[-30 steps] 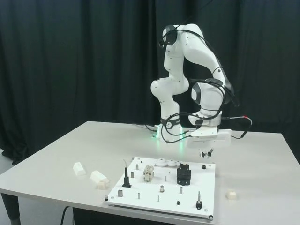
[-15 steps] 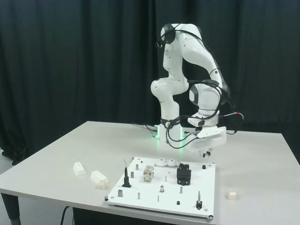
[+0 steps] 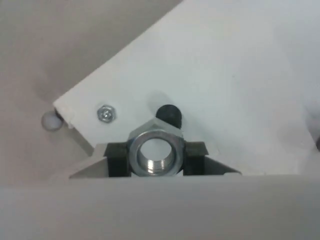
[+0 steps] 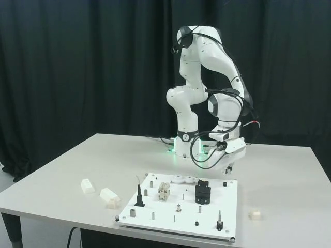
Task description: Insert bolt 4.
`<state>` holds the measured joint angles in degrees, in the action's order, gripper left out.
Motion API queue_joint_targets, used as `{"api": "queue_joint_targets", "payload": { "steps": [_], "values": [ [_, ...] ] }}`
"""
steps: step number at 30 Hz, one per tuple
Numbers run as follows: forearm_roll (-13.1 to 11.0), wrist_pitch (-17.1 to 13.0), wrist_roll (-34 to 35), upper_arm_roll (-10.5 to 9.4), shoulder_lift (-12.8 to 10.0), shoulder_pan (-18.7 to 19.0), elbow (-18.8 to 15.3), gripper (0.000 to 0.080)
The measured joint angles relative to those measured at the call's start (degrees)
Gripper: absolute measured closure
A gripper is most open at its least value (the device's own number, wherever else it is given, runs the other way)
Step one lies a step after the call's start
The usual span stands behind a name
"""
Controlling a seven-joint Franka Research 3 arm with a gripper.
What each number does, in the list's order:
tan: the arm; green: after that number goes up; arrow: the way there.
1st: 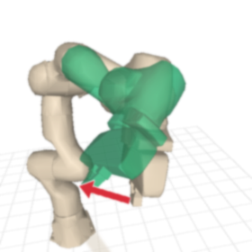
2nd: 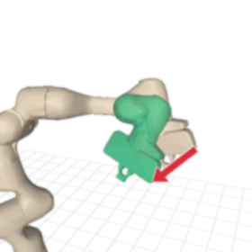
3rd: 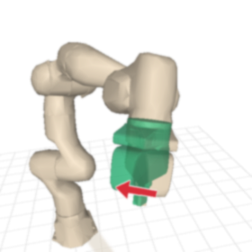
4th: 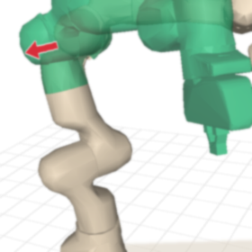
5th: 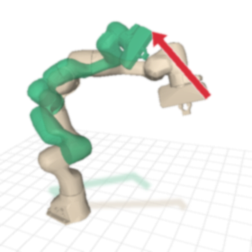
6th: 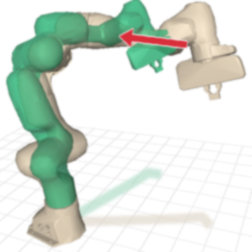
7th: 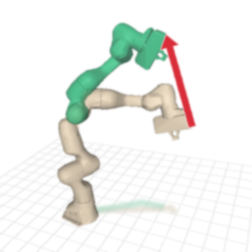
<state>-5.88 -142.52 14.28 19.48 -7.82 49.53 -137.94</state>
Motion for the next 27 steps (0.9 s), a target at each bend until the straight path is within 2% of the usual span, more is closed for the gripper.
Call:
{"api": "queue_joint_targets", "payload": {
  "steps": [11,21,27],
  "values": [
    [-2.8,0.0,-12.1,-0.34,-0.2,0.0,-0.4,0.0578],
    [-3.2,-0.3,-21.6,-0.34,-1.1,-0.1,-1.0,0.0578],
    [-3.5,-1.5,-26.7,-0.34,-2.0,-0.1,-1.3,0.0578]
  ]
}}
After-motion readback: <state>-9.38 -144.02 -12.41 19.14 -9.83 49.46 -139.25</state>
